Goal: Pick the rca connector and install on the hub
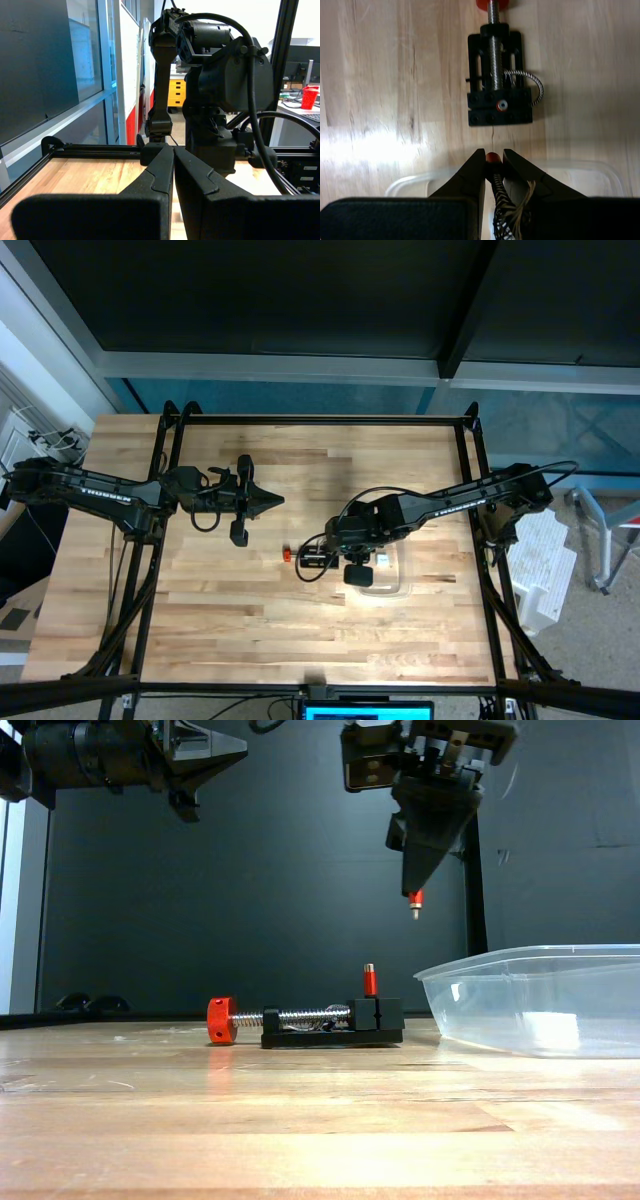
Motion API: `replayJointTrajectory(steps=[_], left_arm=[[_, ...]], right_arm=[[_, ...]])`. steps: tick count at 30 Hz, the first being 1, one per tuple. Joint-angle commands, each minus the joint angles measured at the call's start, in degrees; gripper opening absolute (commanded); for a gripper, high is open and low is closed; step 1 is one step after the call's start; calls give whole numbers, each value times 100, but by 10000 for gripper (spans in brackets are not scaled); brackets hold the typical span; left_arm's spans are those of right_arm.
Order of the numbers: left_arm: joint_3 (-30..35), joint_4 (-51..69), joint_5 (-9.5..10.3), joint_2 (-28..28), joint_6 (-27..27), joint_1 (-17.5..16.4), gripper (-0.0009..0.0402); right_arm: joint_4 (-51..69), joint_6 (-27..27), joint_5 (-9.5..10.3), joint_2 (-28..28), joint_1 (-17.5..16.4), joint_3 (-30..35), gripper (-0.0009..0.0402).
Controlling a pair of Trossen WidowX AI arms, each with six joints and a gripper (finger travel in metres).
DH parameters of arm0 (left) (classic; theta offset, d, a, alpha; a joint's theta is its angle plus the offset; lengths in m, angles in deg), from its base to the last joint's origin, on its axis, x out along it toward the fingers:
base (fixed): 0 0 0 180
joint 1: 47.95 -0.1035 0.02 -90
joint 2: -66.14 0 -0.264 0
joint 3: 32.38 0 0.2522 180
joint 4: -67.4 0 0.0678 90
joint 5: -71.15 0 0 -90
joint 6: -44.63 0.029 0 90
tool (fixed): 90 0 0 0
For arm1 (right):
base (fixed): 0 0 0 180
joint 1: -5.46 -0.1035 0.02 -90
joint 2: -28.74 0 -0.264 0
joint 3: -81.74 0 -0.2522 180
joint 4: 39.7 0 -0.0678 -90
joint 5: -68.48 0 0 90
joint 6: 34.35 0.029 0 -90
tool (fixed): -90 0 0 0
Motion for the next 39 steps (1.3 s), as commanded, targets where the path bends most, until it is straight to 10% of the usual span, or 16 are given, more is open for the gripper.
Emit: replayJointTrajectory(steps=[1,39], left_arm=[[0,0,-2,-2,2,0,0],[0,7,-2,-2,2,0,0]], right_arm=[[2,-17,0,-144,44,157,0],[-52,-190,-4,-1224,330,938,0]])
